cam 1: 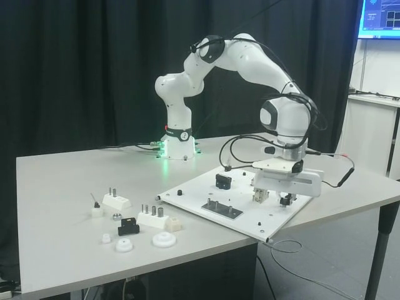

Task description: Place square peg 3.

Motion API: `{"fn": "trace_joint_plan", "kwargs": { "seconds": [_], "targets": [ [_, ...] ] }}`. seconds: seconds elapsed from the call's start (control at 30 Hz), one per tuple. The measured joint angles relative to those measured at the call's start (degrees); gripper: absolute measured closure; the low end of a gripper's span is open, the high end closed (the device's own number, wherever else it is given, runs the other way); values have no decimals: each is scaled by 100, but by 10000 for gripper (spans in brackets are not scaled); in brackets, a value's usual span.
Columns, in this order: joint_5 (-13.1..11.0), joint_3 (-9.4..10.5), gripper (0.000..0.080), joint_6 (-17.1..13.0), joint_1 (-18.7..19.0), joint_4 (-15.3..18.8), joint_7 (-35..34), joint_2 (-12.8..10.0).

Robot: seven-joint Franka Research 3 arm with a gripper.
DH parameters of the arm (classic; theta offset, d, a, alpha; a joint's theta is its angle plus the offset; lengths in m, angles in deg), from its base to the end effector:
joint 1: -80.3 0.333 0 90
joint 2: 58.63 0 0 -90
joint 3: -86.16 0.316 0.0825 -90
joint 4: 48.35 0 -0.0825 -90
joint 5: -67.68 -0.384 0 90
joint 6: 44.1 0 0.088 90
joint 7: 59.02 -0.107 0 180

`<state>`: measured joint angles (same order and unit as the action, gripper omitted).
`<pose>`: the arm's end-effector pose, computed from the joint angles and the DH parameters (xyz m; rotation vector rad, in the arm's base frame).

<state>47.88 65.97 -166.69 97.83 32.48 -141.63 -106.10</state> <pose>0.7230 0.0309 0.2221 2.2032 -2.2276 -0.0778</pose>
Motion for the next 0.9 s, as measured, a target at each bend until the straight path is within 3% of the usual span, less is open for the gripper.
{"fn": "trace_joint_plan", "kwargs": {
  "seconds": [0.27, 0.9],
  "targets": [
    [5, -75, 691, 300, -4, -216, -5, 0],
    [39, -117, 692, 352, -11, -283, -5, 0]
  ]
}}
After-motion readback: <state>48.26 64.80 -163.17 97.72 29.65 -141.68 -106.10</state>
